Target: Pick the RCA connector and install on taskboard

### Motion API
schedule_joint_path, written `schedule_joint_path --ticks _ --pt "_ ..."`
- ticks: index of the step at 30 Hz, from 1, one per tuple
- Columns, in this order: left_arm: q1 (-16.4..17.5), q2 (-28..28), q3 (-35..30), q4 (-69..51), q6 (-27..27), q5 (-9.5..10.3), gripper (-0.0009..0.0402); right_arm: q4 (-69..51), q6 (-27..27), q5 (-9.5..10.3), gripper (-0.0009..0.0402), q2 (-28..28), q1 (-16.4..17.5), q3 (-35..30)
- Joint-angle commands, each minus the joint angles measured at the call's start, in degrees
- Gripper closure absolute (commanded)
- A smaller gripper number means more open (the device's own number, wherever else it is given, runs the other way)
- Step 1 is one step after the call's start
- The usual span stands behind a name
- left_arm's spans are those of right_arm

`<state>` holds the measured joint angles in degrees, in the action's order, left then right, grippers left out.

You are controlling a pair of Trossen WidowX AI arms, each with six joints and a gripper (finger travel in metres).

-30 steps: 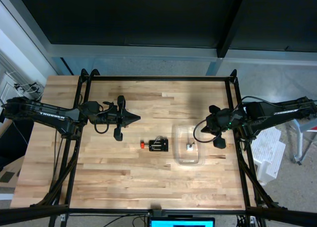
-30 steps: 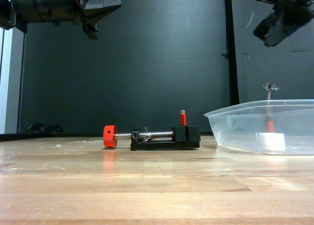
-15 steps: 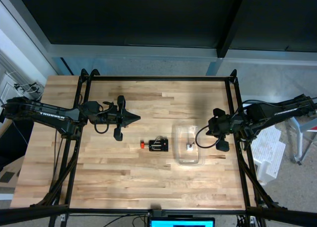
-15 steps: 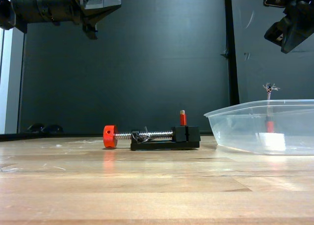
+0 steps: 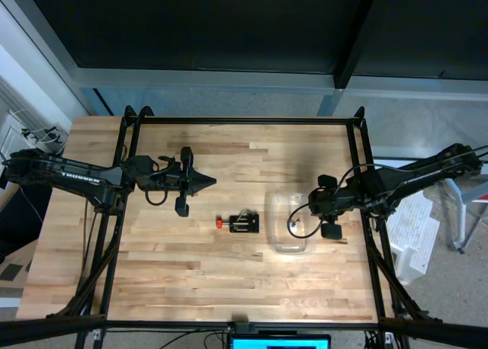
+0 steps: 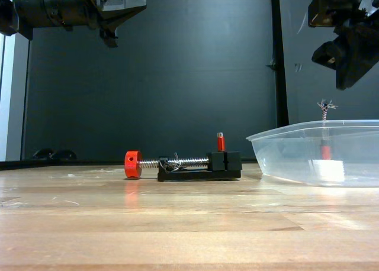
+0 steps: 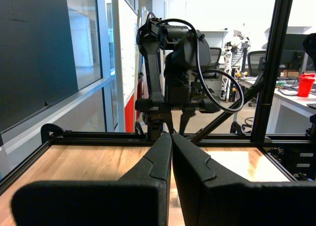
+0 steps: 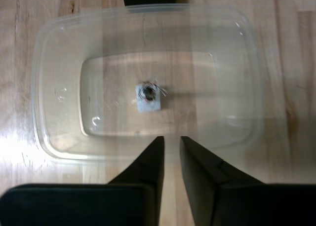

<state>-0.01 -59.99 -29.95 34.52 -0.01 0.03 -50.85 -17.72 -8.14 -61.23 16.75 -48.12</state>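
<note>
The RCA connector (image 8: 148, 98), a tiny whitish-grey piece with a dark spot, lies in the middle of a clear plastic tray (image 8: 49, 88). From table height the connector (image 6: 329, 170) shows through the tray wall. My right gripper (image 8: 170, 139) hangs above the tray's right side, pointing down at it, fingers a narrow gap apart and holding nothing. In the high view the right gripper (image 5: 309, 210) is over the tray's right rim. The taskboard (image 5: 244, 224), a black block with a red stub, sits left of the tray. My left gripper (image 5: 210, 182) hovers shut, high over the table's left half.
The clear tray (image 5: 279, 247) stands right of centre, its near wall (image 6: 284, 152) rising above the taskboard (image 6: 198, 165). A black frame rail (image 5: 244, 121) borders the table. Bare wood (image 5: 191, 280) lies in front of the board and tray.
My right arm has swung left and tipped down, bringing its gripper from the table's right edge to over the tray. The left arm, taskboard and connector have not moved.
</note>
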Motion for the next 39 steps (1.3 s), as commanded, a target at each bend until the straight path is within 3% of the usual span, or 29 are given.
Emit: schedule_joint_path --ticks 1,8,17,19,39 --pt "0.0 0.0 0.0 0.02 0.0 0.0 0.0393 1.64 -0.07 0.15 0.0308 -1.44 0.68 0.72" --pt "0.0 -0.02 0.0 0.02 0.0 0.0 0.0393 5.84 -0.46 -0.44 0.028 -4.33 1.18 2.08" --pt "0.0 0.0 0.0 0.02 0.0 0.0 0.0393 13.11 -1.49 -0.5 0.0279 -7.61 1.66 5.27" --pt "0.0 -0.02 0.0 0.02 0.02 -0.02 0.0393 13.62 -1.57 -1.33 0.0279 -8.41 1.66 5.4" --pt "0.02 0.0 0.0 0.02 0.0 0.0 0.0393 19.71 -0.68 -1.33 0.0279 -16.76 1.6 5.46"
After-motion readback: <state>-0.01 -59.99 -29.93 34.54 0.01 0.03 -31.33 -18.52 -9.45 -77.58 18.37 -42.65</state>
